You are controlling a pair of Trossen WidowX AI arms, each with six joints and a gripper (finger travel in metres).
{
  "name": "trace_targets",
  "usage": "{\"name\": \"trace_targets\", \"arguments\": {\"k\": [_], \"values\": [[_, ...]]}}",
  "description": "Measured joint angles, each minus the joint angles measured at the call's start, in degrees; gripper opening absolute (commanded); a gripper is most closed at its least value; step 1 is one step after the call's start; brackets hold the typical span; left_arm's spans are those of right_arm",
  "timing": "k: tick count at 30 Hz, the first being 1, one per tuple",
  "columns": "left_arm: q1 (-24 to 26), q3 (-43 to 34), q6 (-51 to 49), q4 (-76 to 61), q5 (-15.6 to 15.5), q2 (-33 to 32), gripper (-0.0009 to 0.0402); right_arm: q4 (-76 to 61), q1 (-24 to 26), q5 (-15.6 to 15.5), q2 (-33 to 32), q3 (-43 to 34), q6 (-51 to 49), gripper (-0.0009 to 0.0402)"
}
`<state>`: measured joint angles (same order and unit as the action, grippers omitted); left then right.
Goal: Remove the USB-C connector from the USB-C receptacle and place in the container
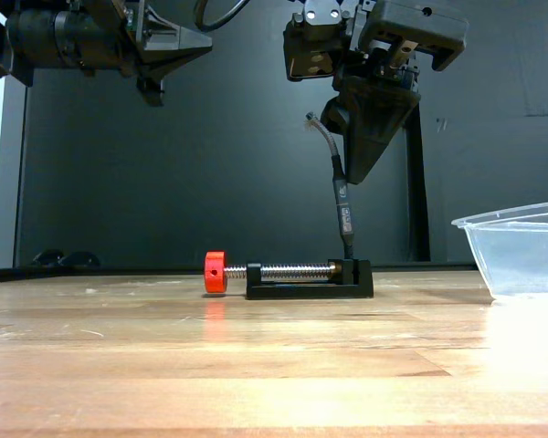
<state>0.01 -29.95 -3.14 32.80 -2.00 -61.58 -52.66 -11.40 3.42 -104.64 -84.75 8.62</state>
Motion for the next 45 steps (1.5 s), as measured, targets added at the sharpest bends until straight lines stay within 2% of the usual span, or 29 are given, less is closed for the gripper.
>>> {"name": "trace_targets", "arguments": {"k": [20,36,45], "values": [[0.0,0.0,0.0,0.0,0.0,0.0,0.0000,0.4,0.0,0.0,0.0,0.0,-0.1,0.0146],[0.0,0.0,0.0,0.0,0.0,0.0,0.0000,-0.2,0.0,0.0,0.1,0.0,-0.1,0.0149],[0.0,0.0,0.0,0.0,0.0,0.0,0.0000,-2.1,0.0,0.3,4.0,0.1,-0.1,0.0149]]}}
